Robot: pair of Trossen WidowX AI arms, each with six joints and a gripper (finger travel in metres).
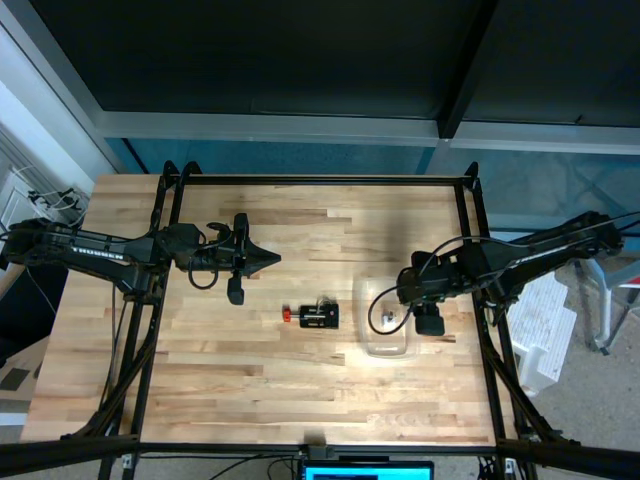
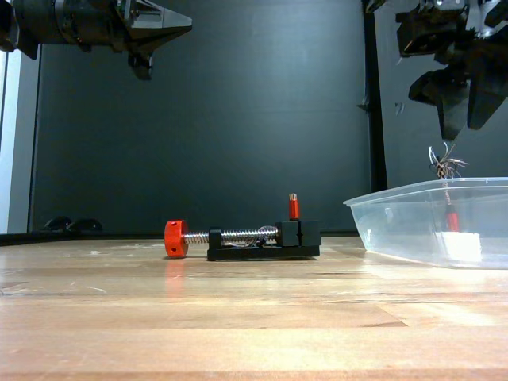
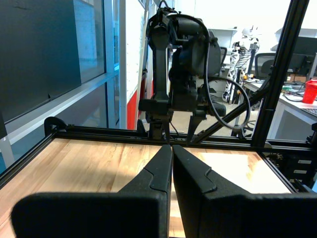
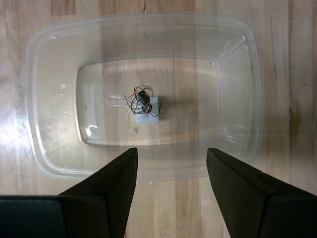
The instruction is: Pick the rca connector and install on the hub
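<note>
right gripper (image 4: 171,153) hangs spread wide over the tray's (image 4: 143,18) tiny, likely light, slip-prone rca connector (image 4: 143,101), best pinched by its metal body, while left gripper (image 3: 172,147) sits parked high at left, fingers together.

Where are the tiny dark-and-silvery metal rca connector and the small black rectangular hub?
rca connector (image 4: 143,101): right wrist view, dark top; right gripper (image 4: 172,152) open above it.
hub (image 2: 300,234): low view, black block end; left gripper (image 3: 172,148) shut, raised to its left.
</note>
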